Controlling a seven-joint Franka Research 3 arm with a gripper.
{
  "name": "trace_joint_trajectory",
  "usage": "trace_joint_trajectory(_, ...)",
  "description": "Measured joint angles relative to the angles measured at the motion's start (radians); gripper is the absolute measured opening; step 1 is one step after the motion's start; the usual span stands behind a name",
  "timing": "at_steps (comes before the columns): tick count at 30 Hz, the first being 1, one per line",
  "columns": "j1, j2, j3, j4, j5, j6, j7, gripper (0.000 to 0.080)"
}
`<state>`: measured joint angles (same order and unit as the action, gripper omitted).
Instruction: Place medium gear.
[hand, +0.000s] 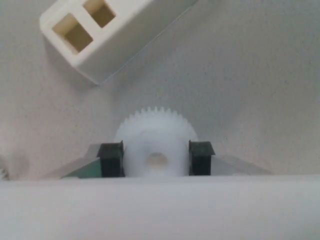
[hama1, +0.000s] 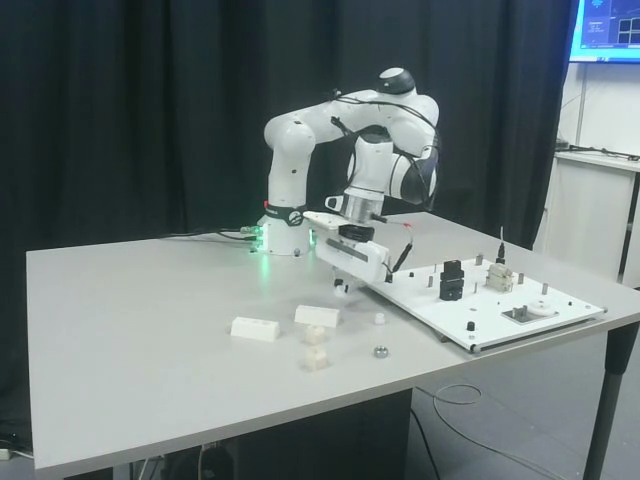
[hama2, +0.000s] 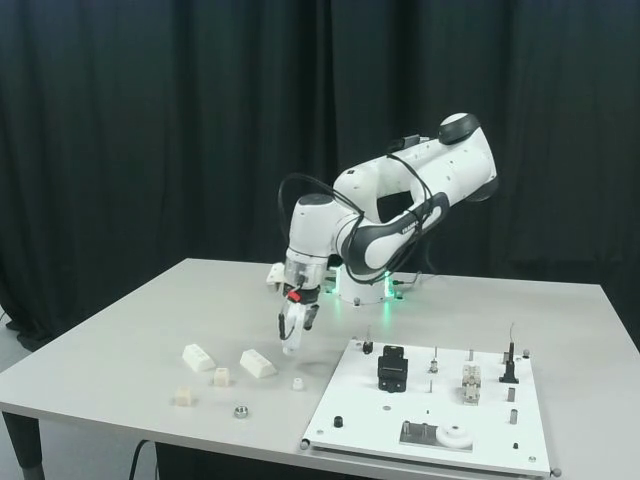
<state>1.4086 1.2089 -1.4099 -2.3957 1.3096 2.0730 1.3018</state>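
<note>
Here the white seven-joint robot arm (hama2: 400, 200) reaches down over the grey surface (hama1: 130, 310), and its hand (hand: 157, 159) is closed on a white toothed plastic gear with a round centre hole (hand: 156, 142), one black fingertip (hand: 110, 159) pressed against each side of it. In the second room view the hand (hama2: 292, 338) hangs just above the surface with the gear at its tips, not touching the surface as far as can be told. In the wrist view a white rectangular plastic block with two square openings (hand: 95, 32) lies on the surface, towards eleven o'clock from the gear. In the first room view several small white blocks (hama1: 255, 327) lie near the hand, with a small dark ring-shaped nut (hama1: 380, 351) beside them. At about four o'clock from the hand in the second room view sits a flat white assembly board (hama2: 440, 410), carrying black fixtures, thin upright pegs and another white gear (hama2: 457, 435).
</note>
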Motion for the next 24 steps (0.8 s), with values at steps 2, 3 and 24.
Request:
trace_joint_trajectory(2, -0.009, 0.000, 0.000, 0.001, 0.011, -0.010, -0.013, 0.0274)
trace_joint_trajectory(3, -0.013, 0.000, 0.000, 0.002, 0.016, -0.016, -0.017, 0.0274)
trace_joint_trajectory(24, -0.080, 0.021, 0.000, 0.039, 0.050, -0.103, -0.044, 0.0441)
